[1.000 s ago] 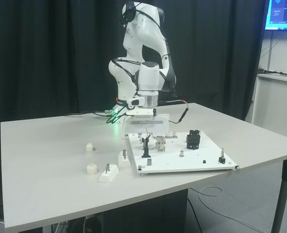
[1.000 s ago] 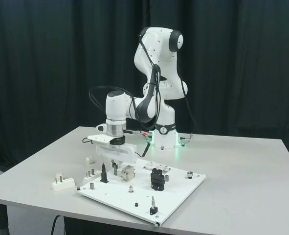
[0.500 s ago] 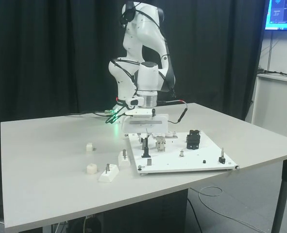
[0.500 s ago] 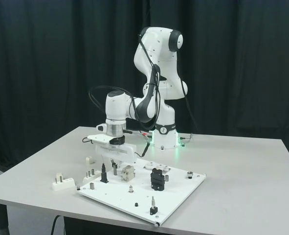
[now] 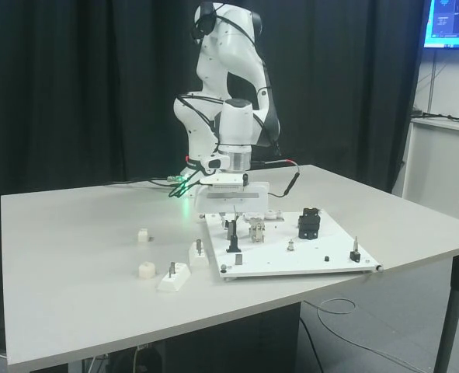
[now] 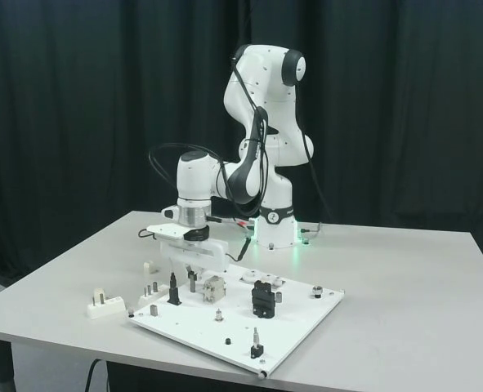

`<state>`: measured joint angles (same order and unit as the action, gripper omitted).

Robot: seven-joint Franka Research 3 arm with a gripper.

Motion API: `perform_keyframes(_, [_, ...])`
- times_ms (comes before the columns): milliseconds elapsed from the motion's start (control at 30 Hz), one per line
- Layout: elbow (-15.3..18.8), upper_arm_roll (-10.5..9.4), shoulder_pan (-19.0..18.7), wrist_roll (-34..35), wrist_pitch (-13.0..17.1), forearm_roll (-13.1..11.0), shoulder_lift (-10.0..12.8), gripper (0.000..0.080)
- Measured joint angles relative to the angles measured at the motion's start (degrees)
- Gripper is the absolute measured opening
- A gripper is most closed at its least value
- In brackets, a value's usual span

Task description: Insert square peg 3.

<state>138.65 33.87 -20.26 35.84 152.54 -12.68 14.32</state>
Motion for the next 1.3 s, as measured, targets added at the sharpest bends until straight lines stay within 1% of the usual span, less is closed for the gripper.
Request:
perform_keyframes(867, [0.37, -0.05, -0.15, 0.02, 1.18, -0.05, 0.00, 0.0114])
perform_keyframes(1300, [0.43, -0.05, -0.13, 5.74, 1.13, -0.91, 0.07, 0.0114])
